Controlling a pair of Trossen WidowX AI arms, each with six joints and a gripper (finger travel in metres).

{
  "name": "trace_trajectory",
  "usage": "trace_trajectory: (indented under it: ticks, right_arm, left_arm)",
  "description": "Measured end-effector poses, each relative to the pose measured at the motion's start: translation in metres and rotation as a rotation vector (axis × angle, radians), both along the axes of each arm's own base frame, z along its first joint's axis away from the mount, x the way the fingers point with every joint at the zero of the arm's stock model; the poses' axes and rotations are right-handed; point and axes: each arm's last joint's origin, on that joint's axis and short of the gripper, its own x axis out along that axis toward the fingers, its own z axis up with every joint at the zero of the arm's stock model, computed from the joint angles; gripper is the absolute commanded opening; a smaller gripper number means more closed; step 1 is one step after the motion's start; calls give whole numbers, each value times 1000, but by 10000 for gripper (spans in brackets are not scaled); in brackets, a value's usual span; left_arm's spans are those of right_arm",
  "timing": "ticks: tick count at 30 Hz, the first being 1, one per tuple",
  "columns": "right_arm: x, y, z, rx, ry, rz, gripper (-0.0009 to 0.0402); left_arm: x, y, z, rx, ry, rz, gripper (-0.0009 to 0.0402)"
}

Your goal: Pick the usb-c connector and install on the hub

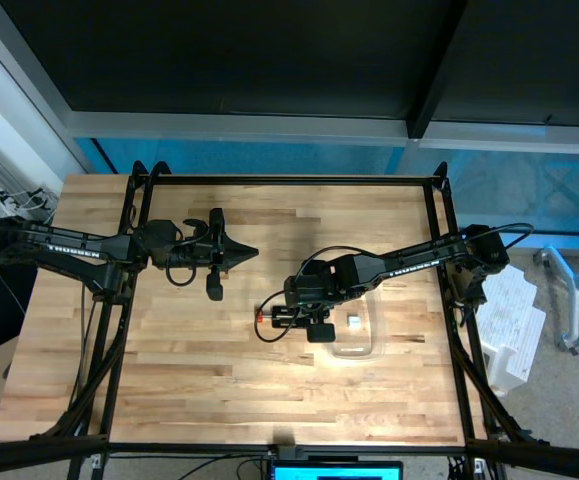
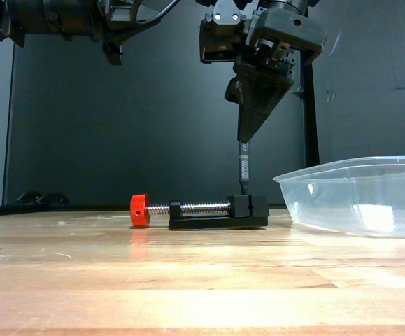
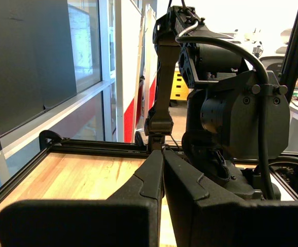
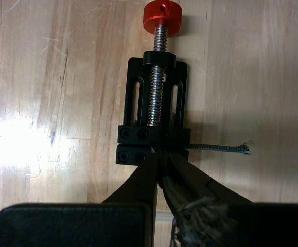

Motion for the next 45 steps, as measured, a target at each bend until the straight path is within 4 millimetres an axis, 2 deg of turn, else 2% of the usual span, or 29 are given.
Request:
trace_trajectory:
  ticks: [35, 45]
  right_arm:
    - [0, 0, -5, 0, -5, 3, 0]
    - [-1, 0, -12, 2, -19, 3, 0]
  left_arm:
    - [0, 0, 0, 0, 0, 0, 0]
    - [0, 0, 0, 0, 0, 0, 0]
